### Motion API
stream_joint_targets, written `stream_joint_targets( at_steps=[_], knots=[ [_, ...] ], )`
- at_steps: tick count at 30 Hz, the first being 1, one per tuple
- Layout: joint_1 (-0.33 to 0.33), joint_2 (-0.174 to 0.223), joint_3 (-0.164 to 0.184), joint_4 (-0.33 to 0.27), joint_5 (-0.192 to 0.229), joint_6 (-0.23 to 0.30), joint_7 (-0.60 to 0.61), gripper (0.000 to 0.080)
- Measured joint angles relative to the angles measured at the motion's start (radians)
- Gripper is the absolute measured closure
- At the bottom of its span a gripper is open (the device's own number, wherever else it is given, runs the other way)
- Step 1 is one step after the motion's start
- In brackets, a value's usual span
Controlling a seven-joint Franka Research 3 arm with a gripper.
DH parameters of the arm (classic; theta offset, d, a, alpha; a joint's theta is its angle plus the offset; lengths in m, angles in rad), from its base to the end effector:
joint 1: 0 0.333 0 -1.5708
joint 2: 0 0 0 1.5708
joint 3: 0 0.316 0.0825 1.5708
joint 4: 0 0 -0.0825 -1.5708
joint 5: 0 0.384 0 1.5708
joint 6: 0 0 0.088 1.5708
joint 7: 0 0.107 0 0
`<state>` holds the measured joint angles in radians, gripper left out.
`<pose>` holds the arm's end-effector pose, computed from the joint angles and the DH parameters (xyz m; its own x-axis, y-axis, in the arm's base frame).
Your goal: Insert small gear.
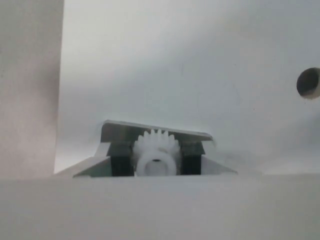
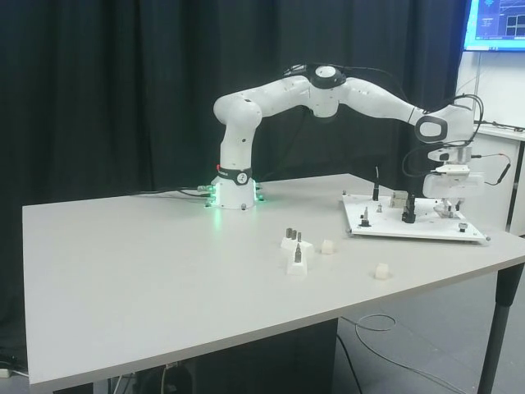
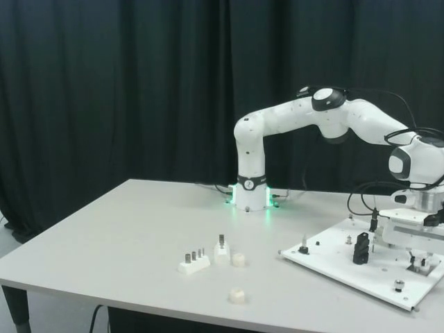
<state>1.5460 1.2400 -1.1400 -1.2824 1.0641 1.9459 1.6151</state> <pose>0.4915 0.5602 0.2290 0.3655 -0.9298 0.0428 -0.9259 -0.3679 -0.0862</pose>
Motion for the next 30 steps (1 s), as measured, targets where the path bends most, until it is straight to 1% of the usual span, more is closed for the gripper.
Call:
stream_joint_targets(
  at_steps=[8, 30],
  knots=[
    [0.000, 0.000, 0.009, 0.001, -0.006, 0.010, 0.007, 0.0604],
    [0.000, 0.000, 0.017, 0.015, -0.020, 0.011, 0.012, 0.0604]
  ],
)
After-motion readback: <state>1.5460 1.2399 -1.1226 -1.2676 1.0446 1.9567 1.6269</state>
